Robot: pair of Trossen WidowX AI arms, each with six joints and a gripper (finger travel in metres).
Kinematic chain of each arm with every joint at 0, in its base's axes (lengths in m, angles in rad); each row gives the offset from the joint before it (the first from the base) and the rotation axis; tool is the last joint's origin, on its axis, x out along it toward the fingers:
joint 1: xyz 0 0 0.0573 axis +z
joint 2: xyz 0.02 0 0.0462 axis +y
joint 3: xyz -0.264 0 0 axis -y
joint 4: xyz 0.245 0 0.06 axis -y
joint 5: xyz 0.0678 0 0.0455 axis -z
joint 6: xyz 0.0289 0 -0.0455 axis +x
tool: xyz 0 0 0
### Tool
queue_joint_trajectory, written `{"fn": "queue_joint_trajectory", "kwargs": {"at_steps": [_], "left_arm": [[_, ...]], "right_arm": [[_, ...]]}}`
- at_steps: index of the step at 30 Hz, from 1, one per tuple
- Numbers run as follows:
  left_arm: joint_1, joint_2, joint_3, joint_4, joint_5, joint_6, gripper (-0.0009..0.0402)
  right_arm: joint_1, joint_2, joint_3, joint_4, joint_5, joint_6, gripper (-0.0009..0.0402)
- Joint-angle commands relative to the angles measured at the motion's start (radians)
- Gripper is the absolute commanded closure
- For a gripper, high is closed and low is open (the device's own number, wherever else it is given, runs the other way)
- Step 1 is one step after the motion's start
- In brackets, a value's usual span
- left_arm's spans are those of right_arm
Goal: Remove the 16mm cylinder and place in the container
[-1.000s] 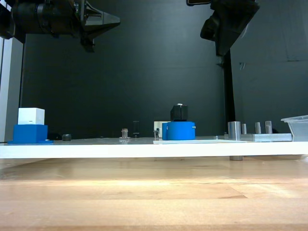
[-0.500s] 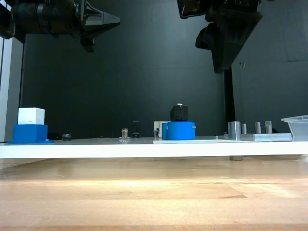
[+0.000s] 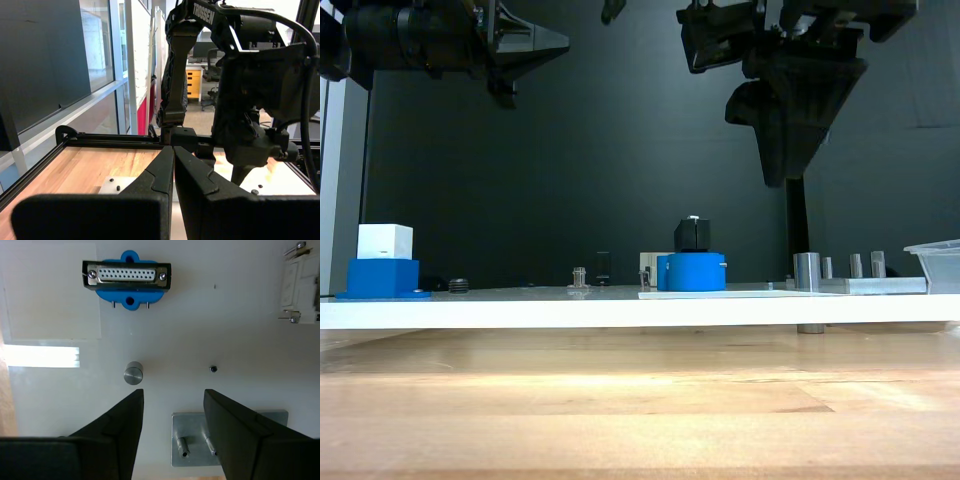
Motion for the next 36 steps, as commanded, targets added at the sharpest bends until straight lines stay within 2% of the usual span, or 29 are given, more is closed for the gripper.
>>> {"fn": "queue_joint_trajectory", "kwargs": {"at_steps": [1, 8, 36], "left_arm": [[0.0, 0.0, 0.0, 0.0, 0.0, 0.0, 0.0393], [0.0, 0.0, 0.0, 0.0, 0.0, 0.0, 0.0393], [0.0, 0.0, 0.0, 0.0, 0.0, 0.0, 0.0393]], "right_arm": [[0.002, 0.012, 0.0, 0.003, 0.0, -0.002, 0.0207], [0.009, 0.018, -0.004, 0.014, 0.0, -0.002, 0.0196], [0.025, 0.018, -0.122, 0.141, 0.002, 0.009, 0.0197]]}}
